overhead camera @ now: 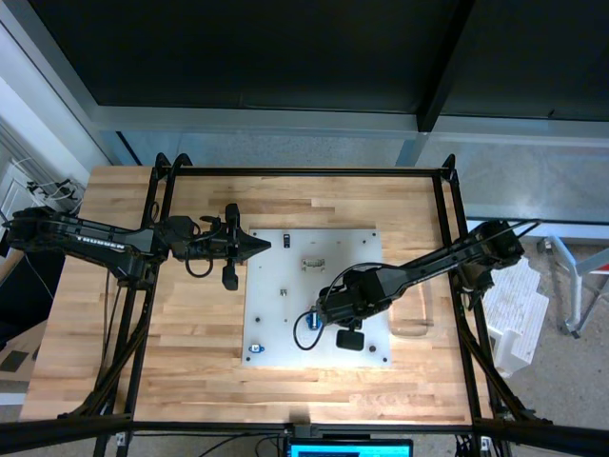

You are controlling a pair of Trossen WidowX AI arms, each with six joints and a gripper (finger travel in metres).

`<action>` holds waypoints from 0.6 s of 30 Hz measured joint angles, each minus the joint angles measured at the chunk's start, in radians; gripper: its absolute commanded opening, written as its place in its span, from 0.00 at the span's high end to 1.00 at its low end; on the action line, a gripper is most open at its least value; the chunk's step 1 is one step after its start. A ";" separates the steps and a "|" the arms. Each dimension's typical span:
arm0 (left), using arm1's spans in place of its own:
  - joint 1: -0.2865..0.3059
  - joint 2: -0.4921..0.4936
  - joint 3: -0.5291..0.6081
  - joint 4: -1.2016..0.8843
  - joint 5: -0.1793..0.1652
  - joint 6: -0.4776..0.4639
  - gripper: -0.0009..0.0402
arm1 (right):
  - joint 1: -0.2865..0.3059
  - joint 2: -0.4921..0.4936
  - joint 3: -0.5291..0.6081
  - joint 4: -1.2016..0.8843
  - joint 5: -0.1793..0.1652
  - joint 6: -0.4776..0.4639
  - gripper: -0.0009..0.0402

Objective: Remove the 16mm cylinder and place in the container

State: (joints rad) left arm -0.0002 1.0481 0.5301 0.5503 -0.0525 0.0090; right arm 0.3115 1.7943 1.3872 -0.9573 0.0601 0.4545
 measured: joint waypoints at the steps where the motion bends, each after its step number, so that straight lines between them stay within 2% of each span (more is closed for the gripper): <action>1: 0.000 0.000 0.000 0.000 0.000 0.000 0.98 | 0.000 -0.008 0.008 -0.014 0.000 0.000 0.93; 8: 0.000 0.000 0.000 0.000 0.000 0.000 0.98 | -0.002 -0.060 0.059 -0.087 0.000 -0.001 0.93; 18: 0.000 0.000 0.000 0.000 0.000 0.000 0.98 | -0.002 -0.100 0.061 -0.107 0.000 0.000 0.93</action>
State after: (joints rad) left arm -0.0002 1.0485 0.5297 0.5503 -0.0528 0.0090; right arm 0.3092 1.6947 1.4479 -1.0641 0.0605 0.4541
